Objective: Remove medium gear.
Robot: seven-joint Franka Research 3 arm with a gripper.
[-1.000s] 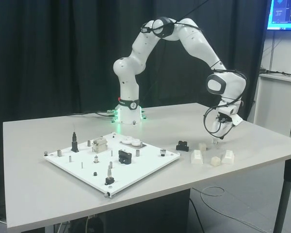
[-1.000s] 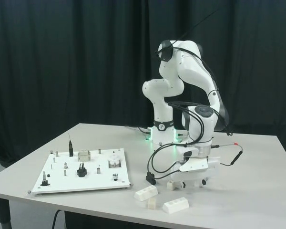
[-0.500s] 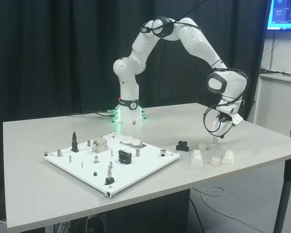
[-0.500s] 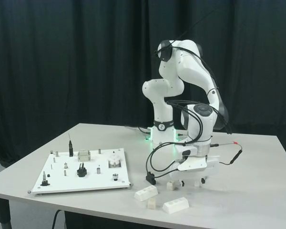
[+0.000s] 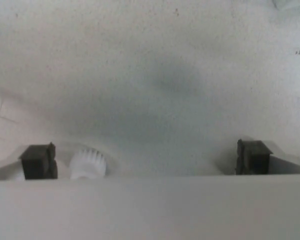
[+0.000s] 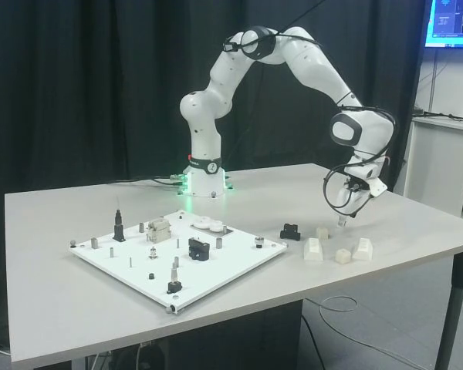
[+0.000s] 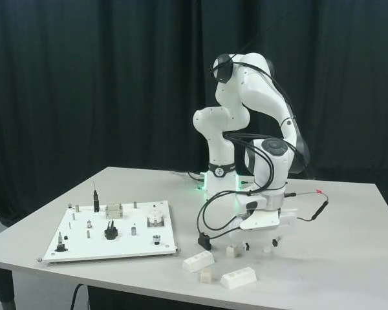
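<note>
Grey counter (image 6: 62,223) in front of a black curtain (image 6: 77,92). White arm (image 6: 309,62) was bolted at the far side, with a green light at its base (image 6: 187,181).

- White assembly board (image 6: 231,254) lay on the counter, on the side away from the end effector. It carried pegs, black fixtures and two white gears on board (image 6: 207,223).
- Off the board we saw a small black part (image 6: 290,230) and several white blocks (image 6: 314,250) loose on the counter.
- The arm reached over and down. The end effector (image 6: 342,220) hung just above the counter, beyond the blocks and well apart from the board. The second room view showed it (image 7: 261,244) low over the counter, next to the same blocks.
- In the wrist view the end effector (image 5: 145,160) was spread wide, with bare counter between the two black fingertips (image 5: 38,162) and nothing clamped.
- A white gear (image 5: 88,162) sat just beside one fingertip, inside the gap. We could not tell whether it touched that finger.
- Gear orientation: we saw the toothed rim from the side, with the tooth ridges running up the rim. It looked to be lying flat on the counter with its axis upright, but we were not sure of that. It is short along that axis, so there is no real long axis to report.
- The gear was too small to pick out in either room view.
</note>
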